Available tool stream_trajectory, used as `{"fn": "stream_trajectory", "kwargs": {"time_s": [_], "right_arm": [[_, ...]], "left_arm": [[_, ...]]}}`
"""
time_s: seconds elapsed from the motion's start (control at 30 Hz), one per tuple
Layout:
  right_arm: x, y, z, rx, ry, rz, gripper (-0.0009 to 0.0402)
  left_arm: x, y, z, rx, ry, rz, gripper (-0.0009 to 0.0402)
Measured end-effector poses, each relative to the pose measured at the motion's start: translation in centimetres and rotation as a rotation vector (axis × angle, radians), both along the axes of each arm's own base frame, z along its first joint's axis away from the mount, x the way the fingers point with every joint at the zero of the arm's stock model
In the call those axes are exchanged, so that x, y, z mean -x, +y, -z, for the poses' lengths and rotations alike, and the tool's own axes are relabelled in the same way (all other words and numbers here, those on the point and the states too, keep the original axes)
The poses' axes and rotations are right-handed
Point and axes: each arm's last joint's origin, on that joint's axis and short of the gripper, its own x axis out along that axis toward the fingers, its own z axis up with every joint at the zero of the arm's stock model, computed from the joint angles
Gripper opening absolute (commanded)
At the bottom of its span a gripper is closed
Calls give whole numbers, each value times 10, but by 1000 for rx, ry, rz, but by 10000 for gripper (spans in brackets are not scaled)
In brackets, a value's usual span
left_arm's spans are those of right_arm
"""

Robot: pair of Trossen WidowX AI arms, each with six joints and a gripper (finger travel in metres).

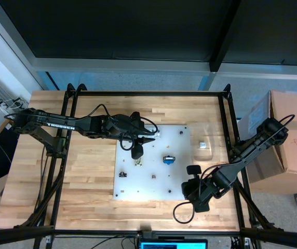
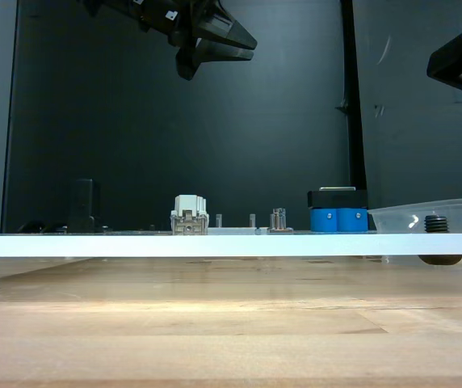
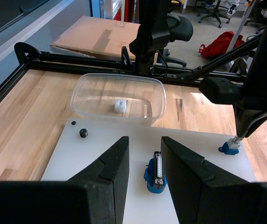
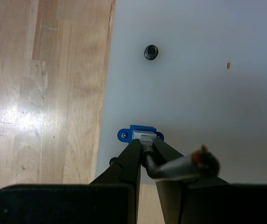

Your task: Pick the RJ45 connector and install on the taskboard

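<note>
Nearest to me, at the 5 o'clock corner of the white taskboard [image 1: 138,187], the right gripper [image 4: 145,144] points down at the board, its arm folding in from the 3 o'clock edge of the tabletop [image 1: 86,176]. The high view hides what it carries under the wrist. The right wrist view shows it plainly: the fingers are clamped together on the RJ45 connector [image 4: 146,137], a small pale grey plug. The plug's nose sits in a blue seat [image 4: 124,135] at the board's edge. How deep it sits I cannot tell. A grey cable stub [image 4: 180,164] bends away behind the plug.

The left wrist view shows the same meeting from across the board, plug standing upright on the blue seat.

Further in, a blue multi-pin connector [image 3: 156,171] stands near the board's middle.

Beyond it, at the board's 11 o'clock, the left gripper [image 3: 144,140] hangs with its fingers spread wide and nothing between them. The low view alone shows that it is well above the board. Its arm stretches in nearly flat from 9 o'clock.

Farthest, at 2 o'clock, a clear tub [image 3: 157,107] holds one small white piece [image 3: 119,106].
</note>
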Motion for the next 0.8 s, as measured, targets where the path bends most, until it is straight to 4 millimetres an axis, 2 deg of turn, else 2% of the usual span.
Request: {"fn": "stream_trajectory", "kwargs": {"time_s": [0.4, 0.8], "right_arm": [[1, -1, 16, -4, -14, 2, 0], [1, -2, 17, -3, -6, 3, 0]], "left_arm": [[0, 0, 0, 0, 1, 0, 90], [0, 0, 0, 0, 1, 0, 90]]}}
